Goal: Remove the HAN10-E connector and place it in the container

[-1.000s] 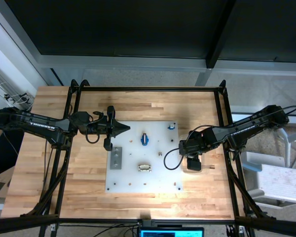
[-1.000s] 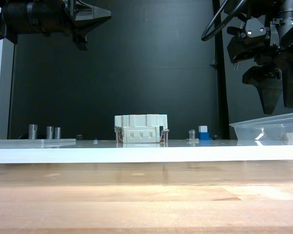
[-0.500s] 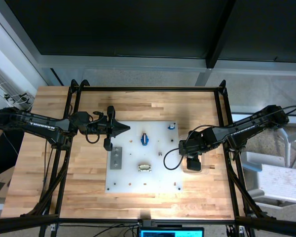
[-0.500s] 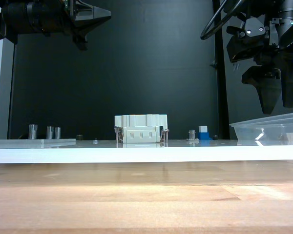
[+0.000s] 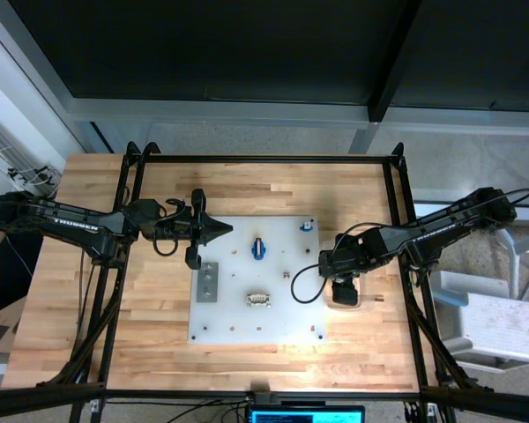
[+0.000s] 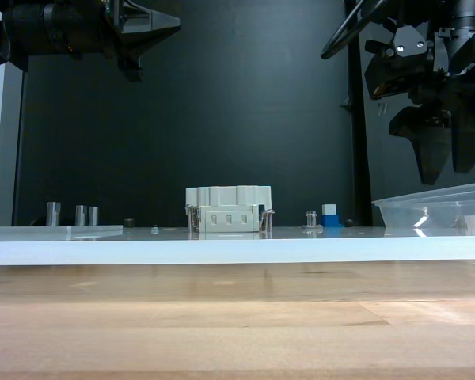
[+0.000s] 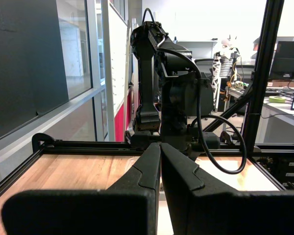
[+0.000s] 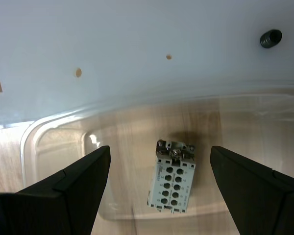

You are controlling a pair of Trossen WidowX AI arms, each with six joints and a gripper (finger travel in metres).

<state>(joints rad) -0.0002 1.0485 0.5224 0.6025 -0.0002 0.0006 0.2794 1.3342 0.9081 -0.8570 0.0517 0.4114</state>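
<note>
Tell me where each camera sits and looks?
High view: above the table, looking down; left gripper over the white board, right gripper beside it, both arms showing.
Low view: tabletop height, looking level across the board; both grippers overhead.
Left wrist view: on the left arm, facing the right arm past shut fingers.
Right wrist view: on the right arm, looking down between open fingers at the HAN10-E connector inside the container.
Low and right wrist views share the container.

Black left hand (image 7: 160, 146), black right hand (image 8: 159, 151), light-grey connector (image 8: 172, 178), clear container (image 8: 43, 123).
</note>
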